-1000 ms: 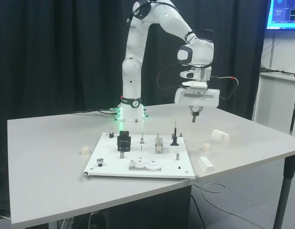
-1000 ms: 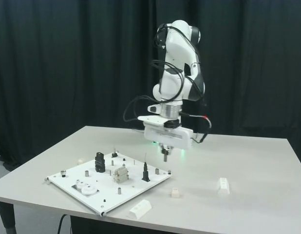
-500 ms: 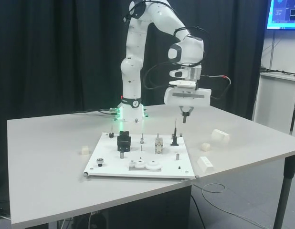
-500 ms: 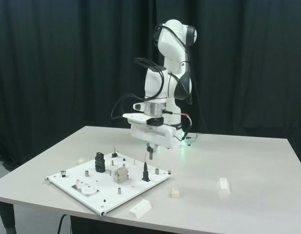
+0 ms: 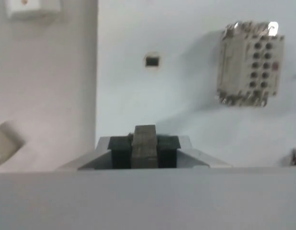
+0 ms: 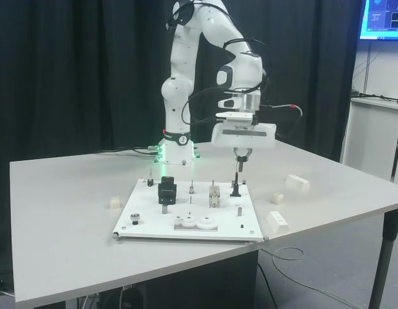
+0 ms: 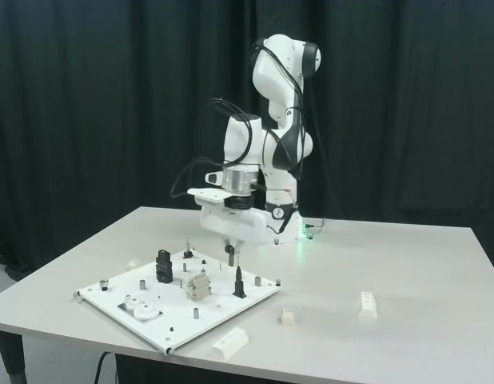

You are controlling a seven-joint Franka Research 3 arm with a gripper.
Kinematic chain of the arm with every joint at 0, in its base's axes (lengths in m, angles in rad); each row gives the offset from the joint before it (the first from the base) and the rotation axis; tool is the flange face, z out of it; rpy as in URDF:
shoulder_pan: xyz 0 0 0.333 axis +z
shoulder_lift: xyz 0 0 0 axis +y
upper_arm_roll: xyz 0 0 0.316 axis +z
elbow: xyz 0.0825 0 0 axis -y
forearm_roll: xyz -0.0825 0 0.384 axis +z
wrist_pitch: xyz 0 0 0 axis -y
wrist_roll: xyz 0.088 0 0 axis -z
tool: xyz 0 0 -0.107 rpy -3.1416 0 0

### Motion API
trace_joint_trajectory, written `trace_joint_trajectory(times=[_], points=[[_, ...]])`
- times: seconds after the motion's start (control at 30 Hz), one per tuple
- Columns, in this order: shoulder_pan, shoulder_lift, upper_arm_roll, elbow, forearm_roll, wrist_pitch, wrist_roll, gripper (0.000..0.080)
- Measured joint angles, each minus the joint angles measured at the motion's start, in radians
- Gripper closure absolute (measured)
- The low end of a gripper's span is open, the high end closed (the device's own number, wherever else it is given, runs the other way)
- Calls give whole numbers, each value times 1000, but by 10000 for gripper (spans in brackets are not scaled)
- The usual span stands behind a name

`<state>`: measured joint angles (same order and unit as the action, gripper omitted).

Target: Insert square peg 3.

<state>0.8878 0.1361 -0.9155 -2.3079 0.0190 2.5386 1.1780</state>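
Observation:
My gripper (image 5: 144,153) is shut on a grey square peg (image 5: 144,143), which sits between the black finger pads (image 5: 120,152). In the wrist view a small square hole (image 5: 152,61) shows in the white board (image 5: 186,120), ahead of the peg. In the first room view the gripper (image 6: 239,158) hangs with the peg (image 6: 239,165) above the far right part of the board (image 6: 147,212), just over a thin black post (image 6: 236,187). The second room view shows the gripper (image 7: 229,251) above the board (image 7: 223,316) too.
On the board stand a multi-pin connector (image 5: 251,62) (image 6: 214,195), a black fixture (image 6: 167,191) and white gears (image 6: 196,223). White blocks lie on the grey table: three to the right (image 6: 297,183) (image 6: 277,197) (image 6: 277,221), one to the left (image 6: 114,202).
The arm has swung left from over the table's right side to above the board's far right part, carrying the peg and coming slightly lower.

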Motion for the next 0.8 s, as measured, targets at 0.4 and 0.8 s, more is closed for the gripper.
trace_joint_trajectory(times=[0.4,0.8], points=[[-57,56,23,-39,31,132,-101,691],[-160,130,144,-44,186,209,-266,691]])
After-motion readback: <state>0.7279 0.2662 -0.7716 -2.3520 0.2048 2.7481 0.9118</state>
